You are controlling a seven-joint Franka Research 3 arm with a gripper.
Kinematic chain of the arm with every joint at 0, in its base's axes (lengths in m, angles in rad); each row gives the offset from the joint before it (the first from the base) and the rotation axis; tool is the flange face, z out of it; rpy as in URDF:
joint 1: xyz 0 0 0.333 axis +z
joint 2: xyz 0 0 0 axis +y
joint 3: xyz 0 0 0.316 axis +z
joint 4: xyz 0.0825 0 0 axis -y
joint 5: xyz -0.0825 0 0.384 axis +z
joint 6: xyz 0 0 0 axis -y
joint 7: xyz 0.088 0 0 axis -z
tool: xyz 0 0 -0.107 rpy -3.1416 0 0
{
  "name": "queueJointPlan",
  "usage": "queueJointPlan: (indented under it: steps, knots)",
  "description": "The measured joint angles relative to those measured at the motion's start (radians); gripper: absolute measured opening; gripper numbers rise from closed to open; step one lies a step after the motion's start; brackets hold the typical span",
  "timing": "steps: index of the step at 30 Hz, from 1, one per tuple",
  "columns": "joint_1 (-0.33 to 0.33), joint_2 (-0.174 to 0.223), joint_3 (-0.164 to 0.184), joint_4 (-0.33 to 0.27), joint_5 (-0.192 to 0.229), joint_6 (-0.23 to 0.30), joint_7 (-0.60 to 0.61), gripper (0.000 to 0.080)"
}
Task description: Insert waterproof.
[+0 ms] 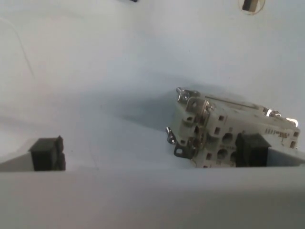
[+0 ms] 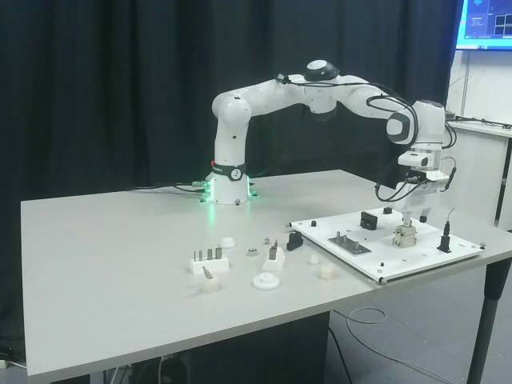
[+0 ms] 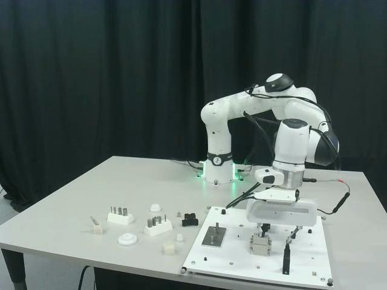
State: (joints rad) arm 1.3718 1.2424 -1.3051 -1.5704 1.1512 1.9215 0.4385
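Gripper (image 3: 263, 230) hovered just above the connector block (image 3: 260, 244) for insertion alignment; jaws apart, holding nothing.

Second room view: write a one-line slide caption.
White Franka arm poised with its gripper directly above the white connector block on the white board.

Two distant room cameras share the arm (image 2: 320, 92) and table (image 3: 91, 199); the wrist camera looks down closely.

Connector block (image 1: 233, 136) partly behind a black fingertip (image 1: 252, 149); small table parts (image 2: 240, 258) too tiny to identify
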Motion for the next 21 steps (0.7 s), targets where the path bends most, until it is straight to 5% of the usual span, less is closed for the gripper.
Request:
queueJointPlan:
  steps: [21]
  knots:
    - [-0.001,-0.029,-0.025,0.000,-0.001,-0.040,0.002,0.0800]
